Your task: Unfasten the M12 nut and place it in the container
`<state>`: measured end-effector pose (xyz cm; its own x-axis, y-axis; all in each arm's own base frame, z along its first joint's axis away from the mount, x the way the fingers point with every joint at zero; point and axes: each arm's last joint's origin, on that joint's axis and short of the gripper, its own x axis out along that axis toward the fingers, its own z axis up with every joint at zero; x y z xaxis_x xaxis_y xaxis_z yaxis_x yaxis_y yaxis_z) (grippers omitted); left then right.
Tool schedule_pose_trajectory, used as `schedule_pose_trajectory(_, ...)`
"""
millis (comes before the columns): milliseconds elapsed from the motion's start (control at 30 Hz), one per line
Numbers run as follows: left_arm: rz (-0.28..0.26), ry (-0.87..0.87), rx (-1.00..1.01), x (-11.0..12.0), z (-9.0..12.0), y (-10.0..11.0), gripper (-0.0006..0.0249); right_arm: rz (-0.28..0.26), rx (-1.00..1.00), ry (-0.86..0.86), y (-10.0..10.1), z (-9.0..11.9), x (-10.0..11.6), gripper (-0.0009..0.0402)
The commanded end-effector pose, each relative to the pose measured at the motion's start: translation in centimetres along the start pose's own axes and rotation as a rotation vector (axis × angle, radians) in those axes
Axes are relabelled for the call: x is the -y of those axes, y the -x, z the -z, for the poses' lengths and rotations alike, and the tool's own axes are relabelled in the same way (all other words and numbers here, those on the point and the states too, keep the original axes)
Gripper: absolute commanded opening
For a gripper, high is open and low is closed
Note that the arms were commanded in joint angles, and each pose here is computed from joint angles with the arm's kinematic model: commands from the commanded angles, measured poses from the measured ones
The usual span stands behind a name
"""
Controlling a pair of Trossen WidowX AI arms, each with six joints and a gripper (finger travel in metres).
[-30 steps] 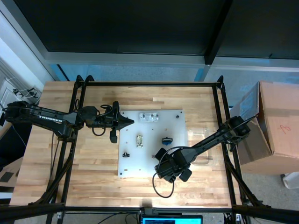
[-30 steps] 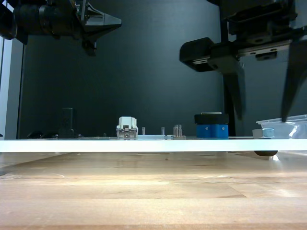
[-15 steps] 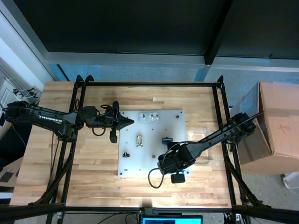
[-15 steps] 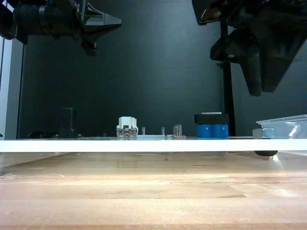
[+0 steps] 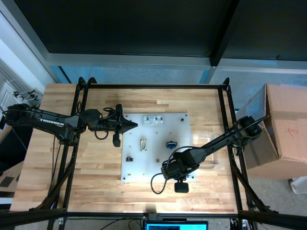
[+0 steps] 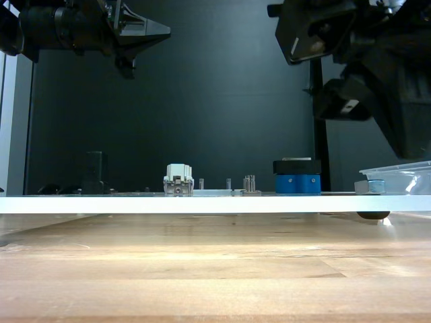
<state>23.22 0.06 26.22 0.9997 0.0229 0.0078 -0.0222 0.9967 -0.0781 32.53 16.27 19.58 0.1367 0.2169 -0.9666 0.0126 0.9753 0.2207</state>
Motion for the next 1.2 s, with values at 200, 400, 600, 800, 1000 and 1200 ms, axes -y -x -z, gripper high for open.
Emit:
schedule_pose_trajectory(200,0.000,0.000,0.000,0.0,0.0,0.0,0.0000,0.021,0.018,-0.003,-0.5,-0.1,0.5,0.0000)
schedule_pose_trajectory(400,0.000,0.000,0.000,0.0,0.0,0.0,0.0000,0.032,0.007,-0.007,-1.6,-0.3,0.5,0.0000)
schedule_pose_trajectory(600,0.000,0.000,0.000,0.0,0.0,0.0,0.0000,0.039,0.009,-0.006,-1.6,-0.3,0.5,0.0000)
schedule_pose_trajectory(800,0.000,0.000,0.000,0.0,0.0,0.0,0.0000,0.099,0.025,-0.024,-1.6,-0.2,0.8,0.0000)
schedule_pose_trajectory(1000,0.000,0.000,0.000,0.0,0.0,0.0,0.0000,0.290,0.053,-0.069,-0.5,-0.2,1.2,0.0000)
schedule_pose_trajectory(1200,0.000,0.000,0.000,0.0,0.0,0.0,0.0000,0.268,0.046,-0.071,0.1,-0.2,1.0,0.0000)
